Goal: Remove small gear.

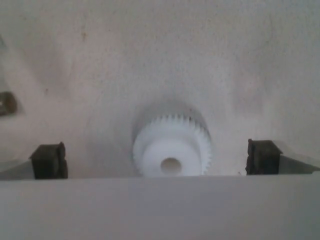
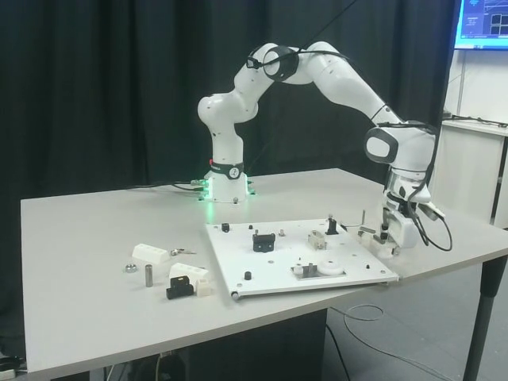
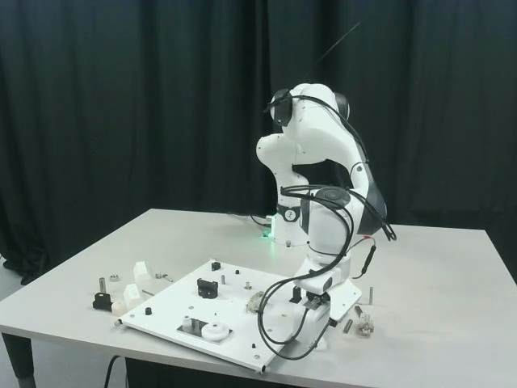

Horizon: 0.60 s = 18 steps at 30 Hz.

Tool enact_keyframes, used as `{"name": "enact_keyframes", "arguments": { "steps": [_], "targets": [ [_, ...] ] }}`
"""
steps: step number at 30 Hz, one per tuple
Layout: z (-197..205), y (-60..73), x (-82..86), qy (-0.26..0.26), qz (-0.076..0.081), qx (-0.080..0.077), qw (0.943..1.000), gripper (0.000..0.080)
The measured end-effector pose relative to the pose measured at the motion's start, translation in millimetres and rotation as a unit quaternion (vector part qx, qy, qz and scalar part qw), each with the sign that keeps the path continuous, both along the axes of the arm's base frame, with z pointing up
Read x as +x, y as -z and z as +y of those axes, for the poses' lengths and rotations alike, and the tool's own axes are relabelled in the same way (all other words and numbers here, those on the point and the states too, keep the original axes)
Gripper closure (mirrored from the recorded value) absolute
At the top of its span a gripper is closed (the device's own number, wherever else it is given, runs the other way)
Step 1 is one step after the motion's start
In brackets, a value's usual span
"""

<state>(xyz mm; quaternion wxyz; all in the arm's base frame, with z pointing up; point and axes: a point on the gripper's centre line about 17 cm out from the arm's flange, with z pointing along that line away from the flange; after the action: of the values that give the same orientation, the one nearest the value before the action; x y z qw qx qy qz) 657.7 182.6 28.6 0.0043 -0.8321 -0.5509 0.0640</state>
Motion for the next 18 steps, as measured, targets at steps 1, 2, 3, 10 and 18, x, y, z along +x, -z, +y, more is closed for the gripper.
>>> {"name": "enact_keyframes", "arguments": {
  "steps": [1,2,3,10,18],
  "targets": [
    [-0.1,-0.7,0.0,0.000,0.000,-0.001,1.0000,0.0004],
    [-0.2,-1.4,0.2,0.000,0.000,-0.002,1.0000,0.0004],
    [-0.2,-2.4,0.6,-0.001,0.000,-0.002,1.0000,0.0004],
    [-3.8,-9.0,4.3,-0.002,-0.005,-0.008,1.0000,0.0003],
    [-19.5,-21.1,14.6,-0.008,-0.015,-0.028,0.9994,0.0003]
  ]
}}
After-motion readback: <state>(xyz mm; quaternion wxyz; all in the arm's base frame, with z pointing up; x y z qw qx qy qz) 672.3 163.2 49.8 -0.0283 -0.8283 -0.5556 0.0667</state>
